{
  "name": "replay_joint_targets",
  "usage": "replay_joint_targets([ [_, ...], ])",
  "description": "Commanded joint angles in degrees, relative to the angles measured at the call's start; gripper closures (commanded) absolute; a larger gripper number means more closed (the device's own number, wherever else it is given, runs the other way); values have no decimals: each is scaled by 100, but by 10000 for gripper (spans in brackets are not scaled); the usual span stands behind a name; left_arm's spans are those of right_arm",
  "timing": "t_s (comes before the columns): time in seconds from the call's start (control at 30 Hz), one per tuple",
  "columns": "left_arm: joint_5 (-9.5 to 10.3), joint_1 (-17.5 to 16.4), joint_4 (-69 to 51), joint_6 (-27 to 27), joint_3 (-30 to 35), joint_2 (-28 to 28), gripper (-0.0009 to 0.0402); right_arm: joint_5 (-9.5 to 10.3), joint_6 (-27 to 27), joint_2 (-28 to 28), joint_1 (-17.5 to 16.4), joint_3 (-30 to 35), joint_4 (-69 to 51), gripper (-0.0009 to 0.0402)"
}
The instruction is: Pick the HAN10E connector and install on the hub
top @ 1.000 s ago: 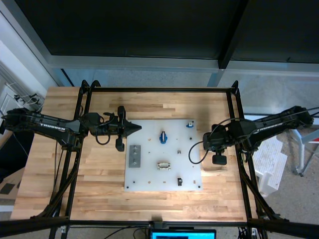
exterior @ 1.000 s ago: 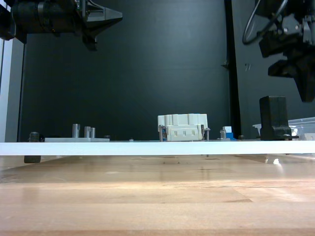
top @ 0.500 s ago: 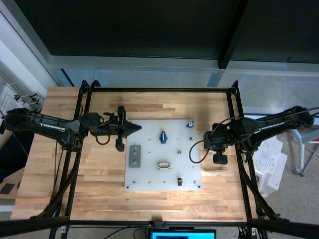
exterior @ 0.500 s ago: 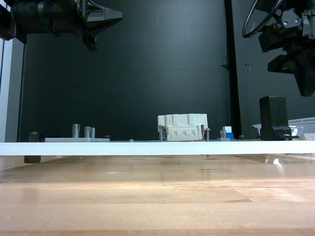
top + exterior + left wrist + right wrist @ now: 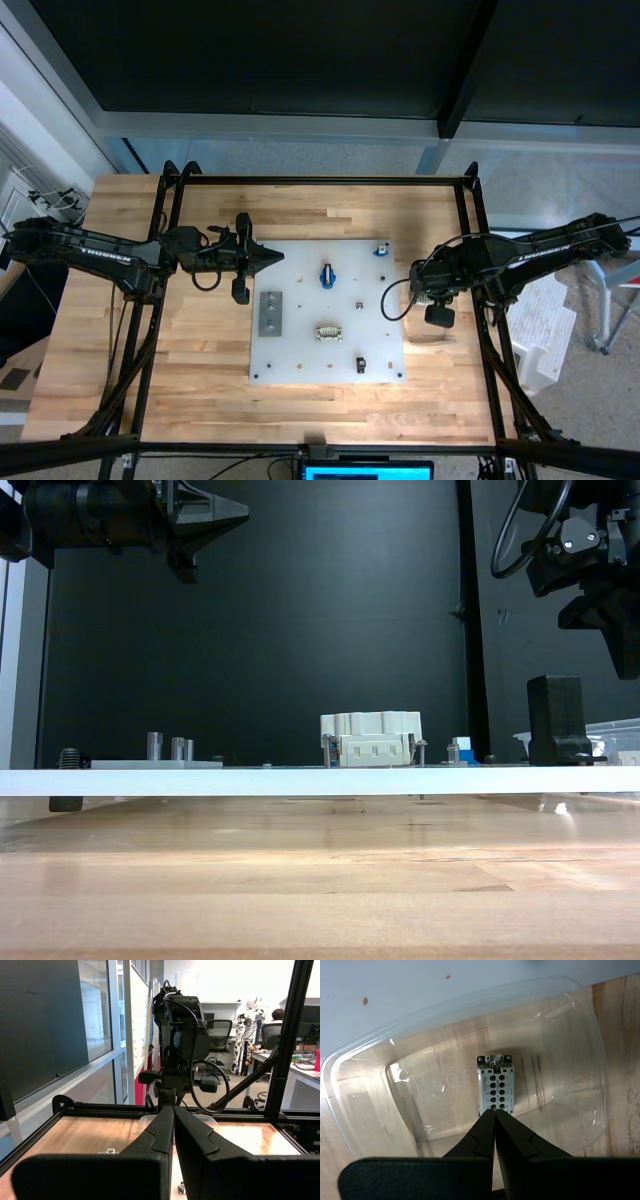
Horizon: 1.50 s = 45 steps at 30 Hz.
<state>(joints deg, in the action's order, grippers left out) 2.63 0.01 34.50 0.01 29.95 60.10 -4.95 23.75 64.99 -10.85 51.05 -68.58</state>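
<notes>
The HAN10E connector (image 5: 494, 1084), a pale grey insert with two rows of contact holes, lies flat in a clear plastic tray (image 5: 570, 1035) on the wood. My right gripper (image 5: 495, 1112) hangs above it, shut and empty, its tips just short of the connector. In the high view the right gripper (image 5: 437, 315) is off the right edge of the white board (image 5: 300, 360). The hub (image 5: 328, 333) sits near the board's middle, and the low view shows this beige hub (image 5: 370, 740) standing up from it. My left gripper (image 5: 173, 1110) is shut and empty, held high over the board's far left corner (image 5: 272, 257).
On the board stand a grey metal block (image 5: 270, 312) with two holes, a blue upright part (image 5: 327, 275), a small blue piece (image 5: 381, 248) and a black part (image 5: 361, 362). The black frame's posts run along both sides of the table.
My right gripper has shifted slightly towards the far side and risen a little above the tray. The left arm and the board's parts have not moved.
</notes>
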Motion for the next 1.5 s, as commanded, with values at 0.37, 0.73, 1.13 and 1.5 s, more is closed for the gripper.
replay_joint_targets([
  [0.37,0,-2,2,0,0,0,393,57,-225,2,470,-278,116,335],
  [0.73,0,-2,2,0,0,0,393,201,-334,4,542,-632,535,153],
  [1.13,0,0,2,0,0,0,393,157,-308,42,525,-1141,1255,131],
  [1.5,0,0,2,2,0,0,393,151,-313,297,483,-1366,1648,130],
])
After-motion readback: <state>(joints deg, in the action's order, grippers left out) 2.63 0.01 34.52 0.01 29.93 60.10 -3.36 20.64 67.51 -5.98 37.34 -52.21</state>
